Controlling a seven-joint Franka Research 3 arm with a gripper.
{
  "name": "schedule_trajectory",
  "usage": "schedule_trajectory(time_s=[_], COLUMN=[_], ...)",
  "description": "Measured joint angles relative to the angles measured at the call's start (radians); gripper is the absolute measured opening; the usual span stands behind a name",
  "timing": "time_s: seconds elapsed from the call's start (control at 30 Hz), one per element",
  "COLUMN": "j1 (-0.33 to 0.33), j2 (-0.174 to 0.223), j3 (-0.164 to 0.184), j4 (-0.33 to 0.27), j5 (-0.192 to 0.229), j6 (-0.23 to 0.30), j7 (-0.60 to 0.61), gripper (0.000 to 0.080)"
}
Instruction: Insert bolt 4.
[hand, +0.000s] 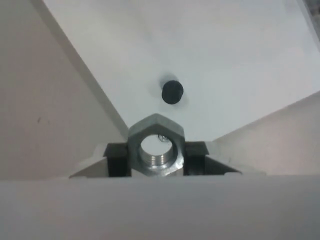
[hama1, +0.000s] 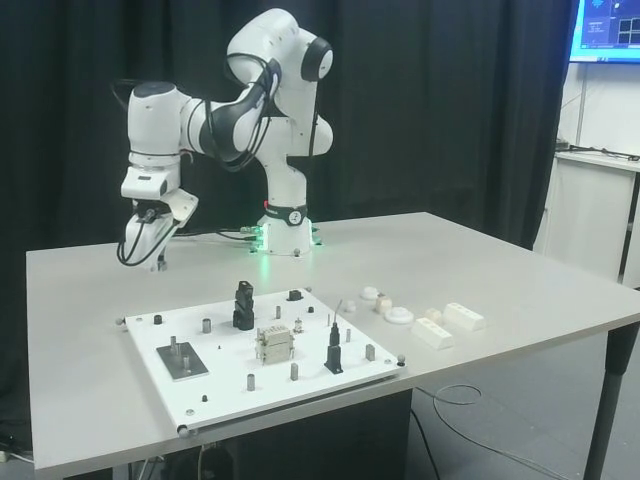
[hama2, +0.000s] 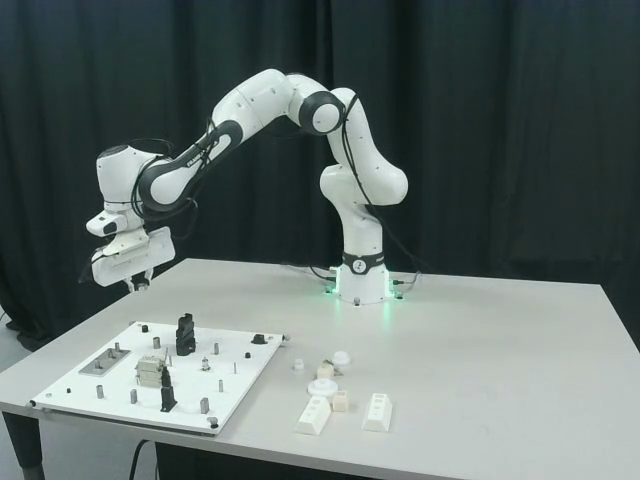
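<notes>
In the wrist view, my gripper (hand: 156, 159) is shut on a grey metal hex part (hand: 156, 145), the bolt, whose threaded bore faces the camera between the black finger pads (hand: 116, 160). Below it lies the corner of the white board (hand: 225, 60), with a small black round stud (hand: 172, 92) just past the hex part. In the room views the gripper (hama1: 158, 262) (hama2: 140, 285) hangs well above the board's (hama1: 300, 385) far left corner, over the black stud (hama1: 157, 319).
The board (hama2: 245, 385) carries a black connector (hama1: 242, 305), a grey metal block (hama1: 180, 361), a grey plug (hama1: 272, 343), a black upright piece (hama1: 333, 355) and several small pegs. Several white parts (hama1: 440, 325) lie on the grey table (hama1: 80, 400) to the board's right.
</notes>
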Motion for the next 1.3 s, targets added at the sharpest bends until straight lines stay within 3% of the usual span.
schedule_trajectory(time_s=[0.6, 0.9, 1.3], j1=[-0.003, -0.003, -0.024], j2=[0.017, 0.042, 0.055], j3=[0.011, 0.016, 0.016], j4=[-0.087, -0.088, -0.088], j5=[0.014, 0.032, 0.121], j6=[0.180, 0.214, 0.238], j7=[-0.020, -0.107, -0.169], gripper=[0.0224, 0.0224, 0.0224])
